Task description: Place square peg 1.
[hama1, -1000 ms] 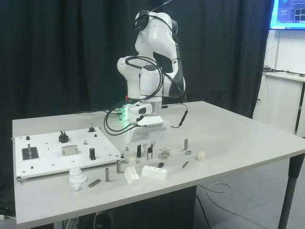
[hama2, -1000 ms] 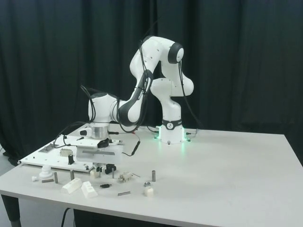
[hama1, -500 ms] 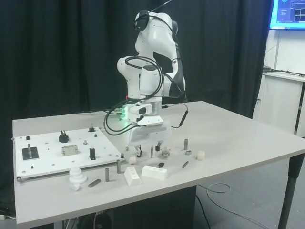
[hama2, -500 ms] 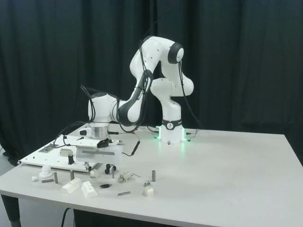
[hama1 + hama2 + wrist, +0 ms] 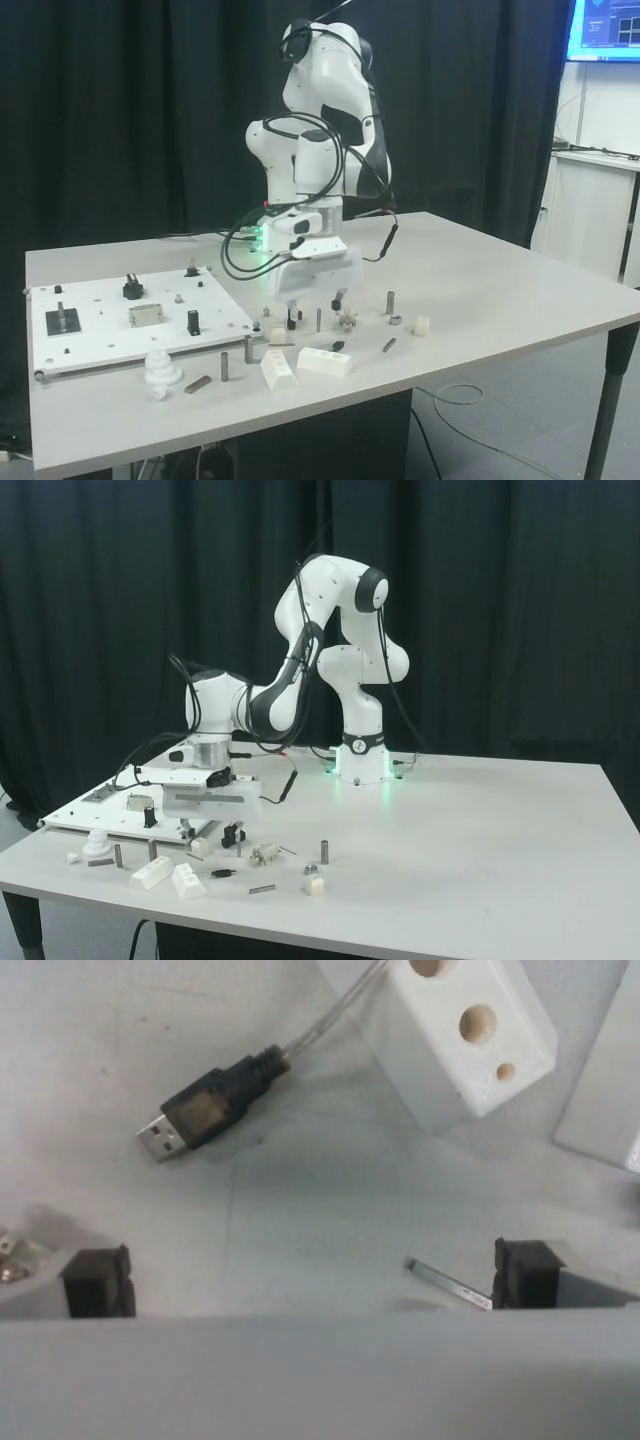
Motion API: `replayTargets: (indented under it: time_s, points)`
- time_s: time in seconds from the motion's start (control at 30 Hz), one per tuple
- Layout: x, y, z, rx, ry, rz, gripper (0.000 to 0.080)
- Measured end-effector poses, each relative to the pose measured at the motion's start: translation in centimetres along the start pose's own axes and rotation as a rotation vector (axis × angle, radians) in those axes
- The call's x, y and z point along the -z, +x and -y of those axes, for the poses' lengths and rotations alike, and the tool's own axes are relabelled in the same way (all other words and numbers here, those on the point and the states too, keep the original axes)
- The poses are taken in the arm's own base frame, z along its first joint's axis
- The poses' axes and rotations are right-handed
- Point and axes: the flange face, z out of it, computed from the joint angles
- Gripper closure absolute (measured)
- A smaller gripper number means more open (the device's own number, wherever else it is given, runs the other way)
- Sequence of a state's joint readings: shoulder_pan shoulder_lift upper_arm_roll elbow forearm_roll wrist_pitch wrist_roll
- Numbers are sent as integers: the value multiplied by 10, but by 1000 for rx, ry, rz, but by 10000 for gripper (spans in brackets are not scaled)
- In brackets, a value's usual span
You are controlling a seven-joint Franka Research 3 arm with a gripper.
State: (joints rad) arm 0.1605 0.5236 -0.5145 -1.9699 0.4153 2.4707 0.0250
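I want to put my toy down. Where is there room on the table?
The far end of the grey table, beyond the white robot base, is bare. The front is crowded: white blocks, small metal pegs and the white board.

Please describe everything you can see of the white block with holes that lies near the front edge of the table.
The white block is a rectangular piece, seemingly plastic, with three round holes in a row on its top face, getting smaller toward one end. It lies flat on the grey table, beside a second white block. A USB plug lies close by; nothing holds the block.
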Motion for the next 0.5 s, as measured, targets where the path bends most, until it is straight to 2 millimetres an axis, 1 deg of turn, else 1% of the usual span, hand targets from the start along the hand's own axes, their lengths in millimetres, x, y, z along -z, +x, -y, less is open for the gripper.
replayTargets:
  time_s: [0.5]
  points:
    - [16,2,0,-4,20,20,3]
